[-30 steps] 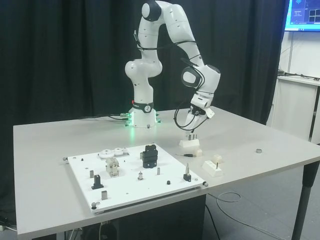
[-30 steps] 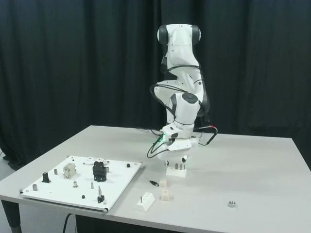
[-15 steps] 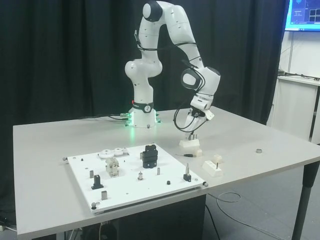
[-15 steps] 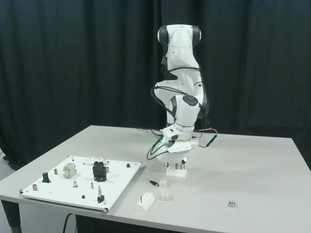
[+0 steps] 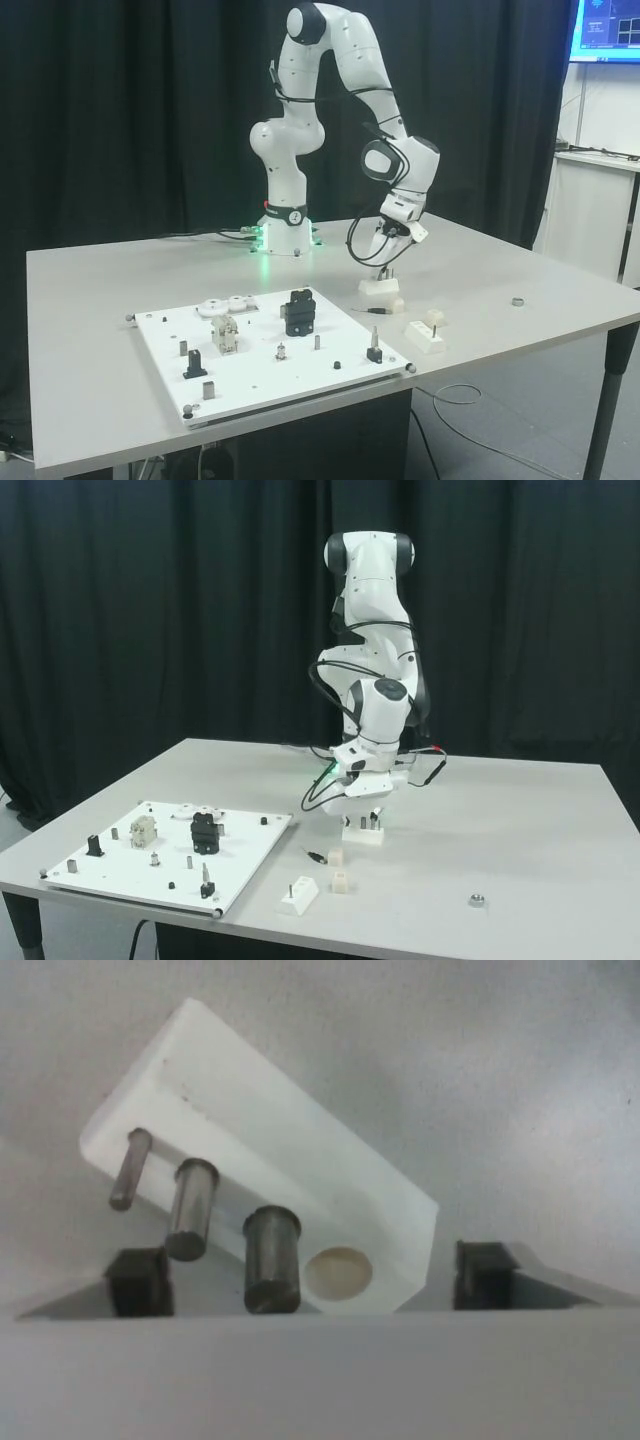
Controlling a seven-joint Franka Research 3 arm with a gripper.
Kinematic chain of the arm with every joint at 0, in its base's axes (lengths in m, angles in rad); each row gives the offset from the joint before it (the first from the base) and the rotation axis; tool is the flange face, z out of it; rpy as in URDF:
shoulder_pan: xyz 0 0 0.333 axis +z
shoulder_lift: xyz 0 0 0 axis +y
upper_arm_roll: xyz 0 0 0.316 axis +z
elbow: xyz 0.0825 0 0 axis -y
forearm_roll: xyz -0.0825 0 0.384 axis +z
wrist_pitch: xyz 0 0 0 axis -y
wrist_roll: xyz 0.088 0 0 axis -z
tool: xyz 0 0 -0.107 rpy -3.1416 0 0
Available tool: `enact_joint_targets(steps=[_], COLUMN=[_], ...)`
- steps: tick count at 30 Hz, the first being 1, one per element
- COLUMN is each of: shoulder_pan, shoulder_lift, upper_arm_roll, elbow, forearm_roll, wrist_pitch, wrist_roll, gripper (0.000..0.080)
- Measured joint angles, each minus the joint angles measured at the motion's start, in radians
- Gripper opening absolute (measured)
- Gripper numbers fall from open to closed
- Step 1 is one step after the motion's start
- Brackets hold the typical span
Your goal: Pick round peg 3.
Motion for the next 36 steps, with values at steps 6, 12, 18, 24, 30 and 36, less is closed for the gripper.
enact_joint_targets(steps=[6,12,18,24,30,36], shoulder_pan=[-0.002,-0.009,-0.025,-0.031,-0.034,-0.039], shoulder_lift=[0.004,0.007,0.008,0.008,0.007,-0.001], upper_arm_roll=[0.000,0.006,0.021,0.027,0.037,0.056], elbow=[0.000,0.000,0.000,0.000,0.001,0.002], forearm_roll=[0.000,0.000,0.000,0.000,0.000,0.000], wrist_pitch=[0.003,0.005,0.006,0.006,0.005,-0.012], wrist_roll=[0.003,0.003,0.003,0.003,0.023,0.066], gripper=[0.0708,0.0378,0.0192,0.0108,0.0108,0.0108])
